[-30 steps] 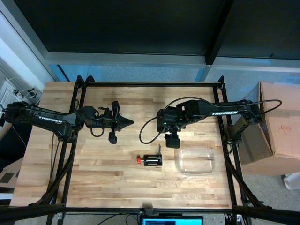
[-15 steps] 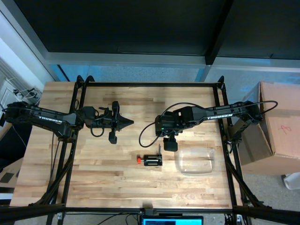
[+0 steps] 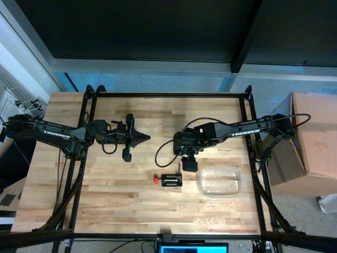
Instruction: Remove the USB-C connector from the USB-C receptacle and place in the container
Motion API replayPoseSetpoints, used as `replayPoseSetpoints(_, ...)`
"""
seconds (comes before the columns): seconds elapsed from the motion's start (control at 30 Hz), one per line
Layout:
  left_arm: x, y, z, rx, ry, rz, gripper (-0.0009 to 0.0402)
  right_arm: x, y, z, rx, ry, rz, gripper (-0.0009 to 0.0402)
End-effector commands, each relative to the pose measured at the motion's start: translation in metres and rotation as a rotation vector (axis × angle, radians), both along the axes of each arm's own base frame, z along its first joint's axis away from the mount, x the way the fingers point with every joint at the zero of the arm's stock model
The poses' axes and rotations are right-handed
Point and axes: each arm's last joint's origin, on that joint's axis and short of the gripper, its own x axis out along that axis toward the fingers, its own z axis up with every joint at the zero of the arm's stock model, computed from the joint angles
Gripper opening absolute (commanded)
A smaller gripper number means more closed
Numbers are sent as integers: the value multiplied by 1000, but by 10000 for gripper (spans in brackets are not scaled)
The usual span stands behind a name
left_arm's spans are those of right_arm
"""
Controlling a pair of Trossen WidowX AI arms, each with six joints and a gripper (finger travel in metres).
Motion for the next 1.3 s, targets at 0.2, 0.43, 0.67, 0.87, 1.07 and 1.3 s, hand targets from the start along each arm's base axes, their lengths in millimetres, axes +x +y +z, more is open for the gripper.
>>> replayPoseSetpoints(0.2,0,0,0,0,-1,0,0,-2,2,-17,7,6,7,233)
replayPoseSetpoints(0.43,0,0,0,0,-1,0,0,1,3,-20,12,-31,9,223)
replayPoseSetpoints(0.67,0,0,0,0,-1,0,0,6,13,-30,15,-31,30,208)
replayPoseSetpoints(0.87,0,0,0,0,-1,0,0,17,23,-59,24,52,47,206)
replayPoseSetpoints(1.07,0,0,0,0,-1,0,0,20,27,-61,25,40,55,148)
replayPoseSetpoints(1.3,0,0,0,0,-1,0,0,19,27,-59,25,35,57,30)
